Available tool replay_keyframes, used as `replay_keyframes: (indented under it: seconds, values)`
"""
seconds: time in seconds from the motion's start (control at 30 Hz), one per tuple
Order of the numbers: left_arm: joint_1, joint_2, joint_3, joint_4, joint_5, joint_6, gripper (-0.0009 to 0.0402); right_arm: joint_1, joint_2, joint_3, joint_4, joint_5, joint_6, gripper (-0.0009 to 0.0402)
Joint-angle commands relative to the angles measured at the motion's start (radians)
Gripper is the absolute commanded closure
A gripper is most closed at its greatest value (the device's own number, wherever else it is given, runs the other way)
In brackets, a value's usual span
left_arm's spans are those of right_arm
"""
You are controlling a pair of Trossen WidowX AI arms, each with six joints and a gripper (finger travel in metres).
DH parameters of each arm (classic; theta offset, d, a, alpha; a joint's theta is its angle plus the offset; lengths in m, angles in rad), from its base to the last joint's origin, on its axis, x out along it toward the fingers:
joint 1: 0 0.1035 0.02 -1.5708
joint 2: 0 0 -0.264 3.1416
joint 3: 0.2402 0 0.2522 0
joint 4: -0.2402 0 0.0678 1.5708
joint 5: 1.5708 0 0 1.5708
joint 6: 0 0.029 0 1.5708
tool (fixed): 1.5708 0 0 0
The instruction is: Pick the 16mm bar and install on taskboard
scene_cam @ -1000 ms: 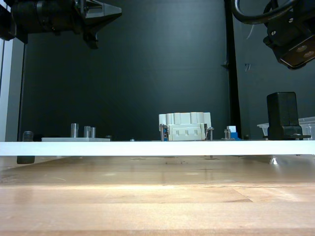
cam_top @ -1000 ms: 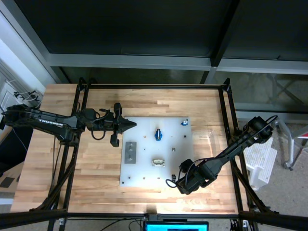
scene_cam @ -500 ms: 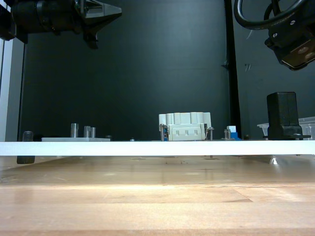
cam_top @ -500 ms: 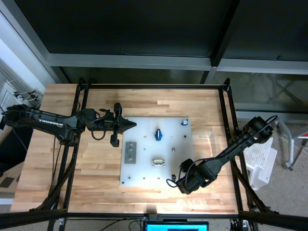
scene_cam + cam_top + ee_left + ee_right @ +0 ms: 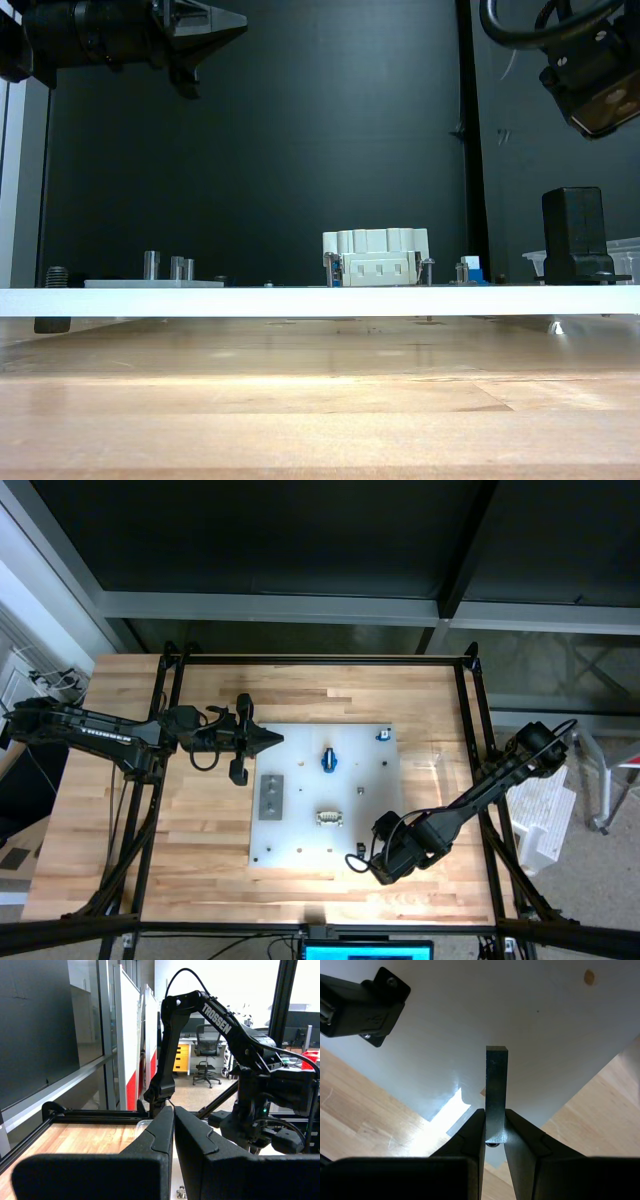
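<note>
Shifted since a second ago only at the right gripper [image 5: 495,1119]: slightly higher and toward 3 o'clock in the low view. No shift at the left gripper [image 5: 275,738].

Left arm: reaches in level from 9 o'clock, stretched out high above the taskboard [image 5: 300,835] at its 10 o'clock corner. Fingers [image 5: 160,1132] pressed together, holding nothing.

On the board, left to right: grey block [image 5: 271,795] with short pegs, beige connector [image 5: 330,818], black connector [image 5: 575,235] by the 5 o'clock corner.

Right arm: comes in from 3 o'clock, bent low to the board's 5 o'clock corner, gripper aimed down at the white surface. Clamped on the 16mm bar [image 5: 496,1085] at one end. Bar: dark grey, straight, flat-ended, jutting past the fingertips in line with them. Held over the board near its edge, clear of any seat.
</note>
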Motion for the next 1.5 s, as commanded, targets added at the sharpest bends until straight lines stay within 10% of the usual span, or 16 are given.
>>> replay_keyframes:
  seconds: [0.03,0.9,1.5]
  values:
    - [0.000,0.000,0.000,0.000,0.000,0.000,0.0393,-0.002,-0.023,0.001,-0.013,0.004,-0.026,0.0373]
    - [-0.003,0.024,0.014,-0.068,0.018,-0.040,0.0342,-0.368,-0.287,0.004,-0.160,0.028,-1.005,0.0373]
    - [-0.029,0.402,0.247,-0.079,0.014,-0.063,0.0177,-0.536,-0.287,0.255,-0.208,0.035,-1.476,0.0373]
